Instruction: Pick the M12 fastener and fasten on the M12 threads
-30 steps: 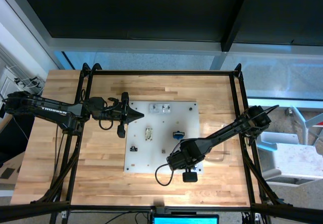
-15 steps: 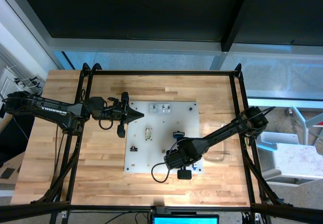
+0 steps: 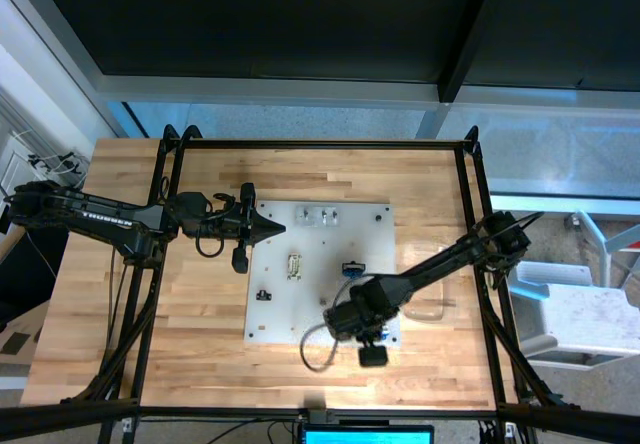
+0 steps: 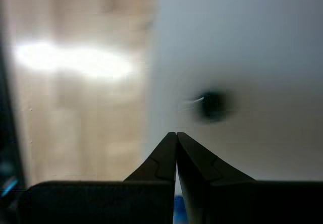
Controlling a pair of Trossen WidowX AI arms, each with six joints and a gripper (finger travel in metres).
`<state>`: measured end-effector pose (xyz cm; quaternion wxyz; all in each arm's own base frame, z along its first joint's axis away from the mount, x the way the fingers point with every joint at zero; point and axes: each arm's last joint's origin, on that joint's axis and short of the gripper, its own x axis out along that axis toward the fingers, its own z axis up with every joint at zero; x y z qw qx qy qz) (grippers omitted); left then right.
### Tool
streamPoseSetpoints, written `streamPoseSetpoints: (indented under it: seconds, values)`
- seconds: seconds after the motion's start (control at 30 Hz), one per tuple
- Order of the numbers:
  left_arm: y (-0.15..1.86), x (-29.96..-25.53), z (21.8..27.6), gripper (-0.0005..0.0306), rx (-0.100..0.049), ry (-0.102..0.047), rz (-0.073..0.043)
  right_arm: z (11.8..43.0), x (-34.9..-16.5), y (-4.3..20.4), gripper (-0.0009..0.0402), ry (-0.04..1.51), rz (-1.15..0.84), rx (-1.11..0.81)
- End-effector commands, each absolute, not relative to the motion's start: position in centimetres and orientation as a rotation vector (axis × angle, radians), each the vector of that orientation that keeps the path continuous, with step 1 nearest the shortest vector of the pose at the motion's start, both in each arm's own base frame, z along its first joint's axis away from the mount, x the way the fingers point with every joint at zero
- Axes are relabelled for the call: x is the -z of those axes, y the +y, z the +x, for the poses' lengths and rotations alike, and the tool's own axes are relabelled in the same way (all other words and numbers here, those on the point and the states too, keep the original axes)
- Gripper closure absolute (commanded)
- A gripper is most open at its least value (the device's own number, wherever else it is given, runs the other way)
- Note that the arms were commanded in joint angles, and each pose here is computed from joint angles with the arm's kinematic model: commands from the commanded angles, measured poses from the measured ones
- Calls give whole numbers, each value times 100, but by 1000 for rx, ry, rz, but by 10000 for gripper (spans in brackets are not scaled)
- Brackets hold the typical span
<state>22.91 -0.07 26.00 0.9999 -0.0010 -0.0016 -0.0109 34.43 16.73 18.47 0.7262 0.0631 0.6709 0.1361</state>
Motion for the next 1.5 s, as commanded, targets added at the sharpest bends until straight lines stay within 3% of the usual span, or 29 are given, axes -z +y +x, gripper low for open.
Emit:
streamPoseSetpoints:
  seconds: [0.03,0.4,0.9,1.5]
  values:
    - [-7,-2600,2292,300,22,-3,-2,3424,-1888,1652,393,1475,117,-274]
    - [-6,-2602,2292,300,22,-5,-2,3404,-1965,1641,393,1444,94,-222]
    - [-6,-2602,2292,300,21,-5,-2,3420,-2362,1712,393,1358,96,-131]
    - [-7,-2602,2292,300,22,-5,-2,3367,-2495,1679,393,1307,-3,-160]
